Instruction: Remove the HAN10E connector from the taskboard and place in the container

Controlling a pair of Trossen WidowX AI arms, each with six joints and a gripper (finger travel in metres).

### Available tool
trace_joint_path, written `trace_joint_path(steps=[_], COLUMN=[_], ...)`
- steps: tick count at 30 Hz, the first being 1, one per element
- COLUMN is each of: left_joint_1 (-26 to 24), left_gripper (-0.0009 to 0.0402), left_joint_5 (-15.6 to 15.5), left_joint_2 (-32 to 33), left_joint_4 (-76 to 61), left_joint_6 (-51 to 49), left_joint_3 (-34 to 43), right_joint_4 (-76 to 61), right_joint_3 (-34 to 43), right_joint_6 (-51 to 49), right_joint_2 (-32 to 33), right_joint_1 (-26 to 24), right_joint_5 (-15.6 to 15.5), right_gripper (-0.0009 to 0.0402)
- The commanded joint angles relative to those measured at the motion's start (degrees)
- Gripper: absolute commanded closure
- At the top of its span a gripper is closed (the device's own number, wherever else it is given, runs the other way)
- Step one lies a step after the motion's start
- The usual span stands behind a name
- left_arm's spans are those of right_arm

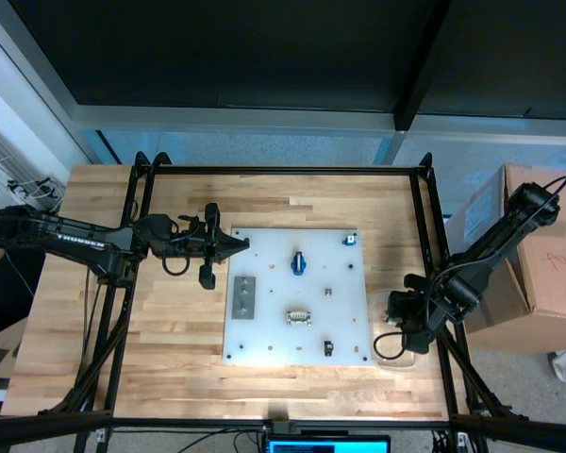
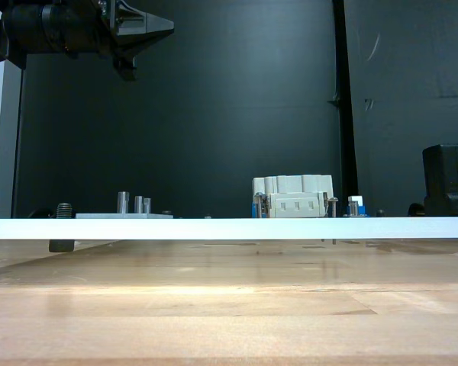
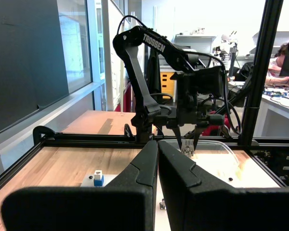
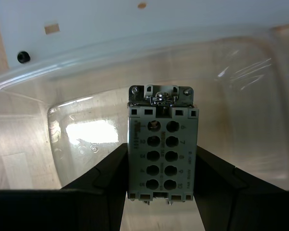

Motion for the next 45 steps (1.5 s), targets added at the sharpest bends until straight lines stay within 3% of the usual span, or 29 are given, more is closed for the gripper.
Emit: trace_joint_path(steps=[1,8,15,18,21,30,45], left_joint_1=[0.0,0.0,0.0,0.0,0.0,0.0,0.0], left_gripper=[0.0393,0.0393,0.0393,0.0393,0.0393,0.0393,0.0393], left_joint_5=[0.0,0.0,0.0,0.0,0.0,0.0,0.0], left_joint_2=[0.0,0.0,0.0,0.0,0.0,0.0,0.0], left_joint_4=[0.0,0.0,0.0,0.0,0.0,0.0,0.0], left_joint_6=[0.0,0.0,0.0,0.0,0.0,0.0,0.0], left_joint_3=[0.0,0.0,0.0,0.0,0.0,0.0,0.0], right_joint_4=[3.8,6.4,0.5,-2.8,-4.0,-3.9,-1.7], right_joint_3=[-2.5,-6.2,-0.8,2.0,3.2,3.6,1.0], right_joint_6=[0.9,5.3,4.8,4.1,3.3,3.3,3.3], right_joint_2=[0.1,0.1,0.1,0.1,0.1,0.1,0.1], right_joint_1=[0.9,2.8,1.4,-0.1,-1.3,-4.2,-3.9], right_joint_5=[-0.2,-0.6,-0.6,1.3,1.2,1.3,1.4], right_gripper=[0.0374,0.0374,0.0373,0.0363,0.0347,0.0306,0.0301])
